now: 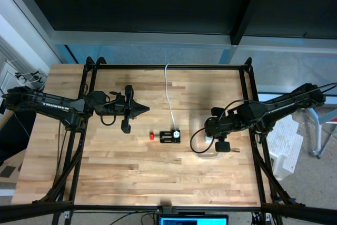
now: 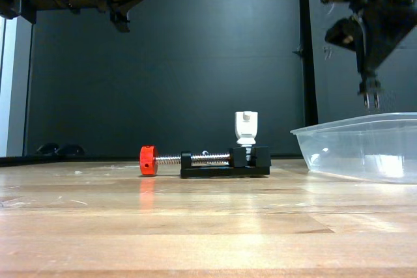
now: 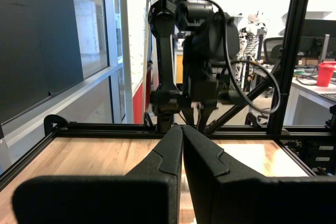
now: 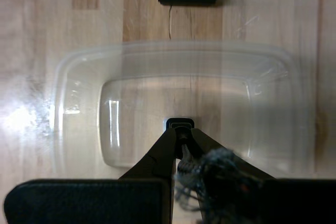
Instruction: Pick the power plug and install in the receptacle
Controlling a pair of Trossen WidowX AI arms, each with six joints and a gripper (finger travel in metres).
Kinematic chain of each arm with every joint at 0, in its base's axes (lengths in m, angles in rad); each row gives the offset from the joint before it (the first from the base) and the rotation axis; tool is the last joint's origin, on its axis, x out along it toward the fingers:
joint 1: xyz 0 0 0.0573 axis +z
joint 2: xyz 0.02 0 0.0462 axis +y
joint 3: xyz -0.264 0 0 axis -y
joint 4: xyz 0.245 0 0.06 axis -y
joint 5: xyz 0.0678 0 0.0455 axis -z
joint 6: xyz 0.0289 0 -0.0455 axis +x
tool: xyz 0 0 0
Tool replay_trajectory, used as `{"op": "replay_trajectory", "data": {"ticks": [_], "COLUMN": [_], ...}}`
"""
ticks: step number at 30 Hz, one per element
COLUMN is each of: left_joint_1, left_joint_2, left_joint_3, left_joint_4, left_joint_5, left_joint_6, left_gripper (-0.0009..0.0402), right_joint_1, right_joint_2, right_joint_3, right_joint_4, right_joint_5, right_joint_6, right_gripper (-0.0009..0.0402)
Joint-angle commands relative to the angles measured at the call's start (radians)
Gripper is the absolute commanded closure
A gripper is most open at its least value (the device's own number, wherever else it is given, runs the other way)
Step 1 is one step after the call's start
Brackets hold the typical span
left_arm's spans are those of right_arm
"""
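Gripping the plug [image 4: 180, 125] between closed fingertips, the right hand [image 4: 180, 136] hangs above the clear tray [image 2: 339, 136] at the right of the counter [image 1: 131, 183], its tips just over the rim in the low view. So the pick looks done, though whether the plug has fully left the tray floor is hard to tell from the wrist view alone. What remains is the carry across to the receptacle [image 2: 245, 126] and the push-in.

The plug seems to hang with its long axis vertical; two thin points show below the fingertips, probably prongs facing down. The receptacle stands upright in the black vise [image 2: 225, 163], well apart from the tray, face up by my reading, its cable [image 1: 168, 93] running toward the far edge. The left hand [image 3: 182, 148] is closed and empty, parked high over the counter's left side.
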Motion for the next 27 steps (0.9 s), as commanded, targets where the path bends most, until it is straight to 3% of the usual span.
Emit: {"op": "replay_trajectory", "data": {"ticks": [1,6,16,27], "left_joint_1": [0.0,0.0,0.0,0.0], "left_joint_2": [0.0,0.0,0.0,0.0], "left_joint_3": [0.0,0.0,0.0,0.0], "left_joint_4": [0.0,0.0,0.0,0.0], "left_joint_5": [0.0,0.0,0.0,0.0], "left_joint_6": [0.0,0.0,0.0,0.0], "left_gripper": [0.0393,0.0393,0.0393,0.0393], "right_joint_1": [0.0,0.001,-0.003,-0.038], "right_joint_2": [-0.001,-0.001,0.026,0.23], "right_joint_3": [0.056,0.111,0.118,0.256], "right_joint_4": [-0.055,-0.115,-0.057,0.01], "right_joint_5": [0.002,0.049,0.051,0.052], "right_joint_6": [-0.001,0.0,-0.026,-0.077], "right_gripper": [0.0393,0.0393,0.0393,0.0393]}}
